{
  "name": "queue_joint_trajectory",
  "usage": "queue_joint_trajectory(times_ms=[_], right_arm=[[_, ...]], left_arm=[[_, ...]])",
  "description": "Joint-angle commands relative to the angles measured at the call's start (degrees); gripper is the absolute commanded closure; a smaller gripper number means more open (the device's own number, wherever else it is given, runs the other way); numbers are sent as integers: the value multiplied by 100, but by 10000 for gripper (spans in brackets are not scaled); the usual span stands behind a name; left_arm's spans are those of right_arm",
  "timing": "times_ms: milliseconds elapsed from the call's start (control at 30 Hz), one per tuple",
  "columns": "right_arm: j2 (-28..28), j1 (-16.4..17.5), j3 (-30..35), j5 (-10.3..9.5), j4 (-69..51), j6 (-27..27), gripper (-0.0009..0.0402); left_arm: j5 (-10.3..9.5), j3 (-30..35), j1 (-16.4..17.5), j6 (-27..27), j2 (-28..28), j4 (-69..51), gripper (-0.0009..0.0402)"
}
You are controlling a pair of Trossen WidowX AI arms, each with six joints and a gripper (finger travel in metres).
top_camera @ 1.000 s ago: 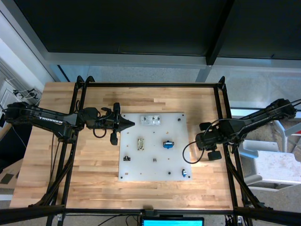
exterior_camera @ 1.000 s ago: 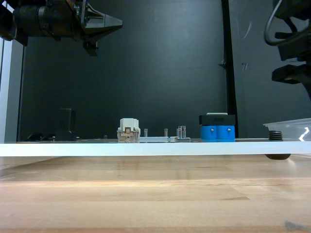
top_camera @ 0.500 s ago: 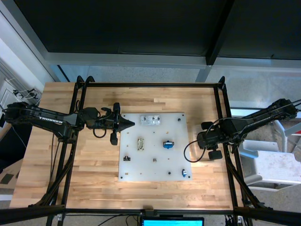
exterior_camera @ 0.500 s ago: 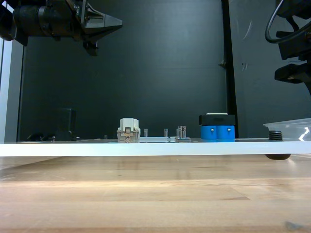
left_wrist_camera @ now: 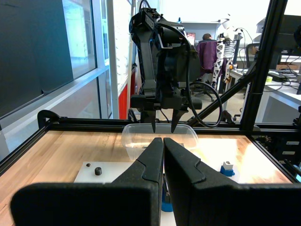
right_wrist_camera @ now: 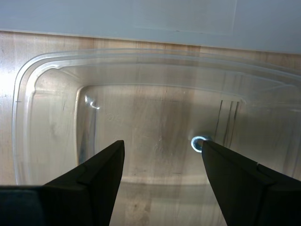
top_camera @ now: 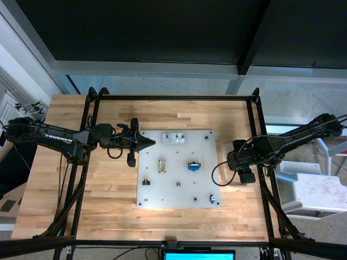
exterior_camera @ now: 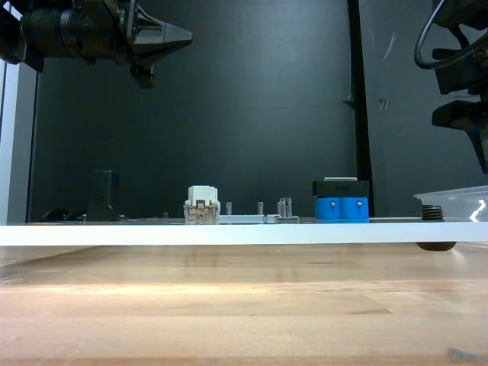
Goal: Unfasten the M12 fastener and place in the container
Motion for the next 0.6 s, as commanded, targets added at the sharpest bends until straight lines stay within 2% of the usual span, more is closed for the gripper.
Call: queue_joint_trajectory(times_ms=[33, 600], right_arm=[[2, 2, 4, 4, 7, 2, 149], [2, 0, 4, 4, -2, 42, 150]], left_arm=[[2, 0, 0, 0, 2, 0, 393], [2, 0, 2, 0, 2, 0, 393]])
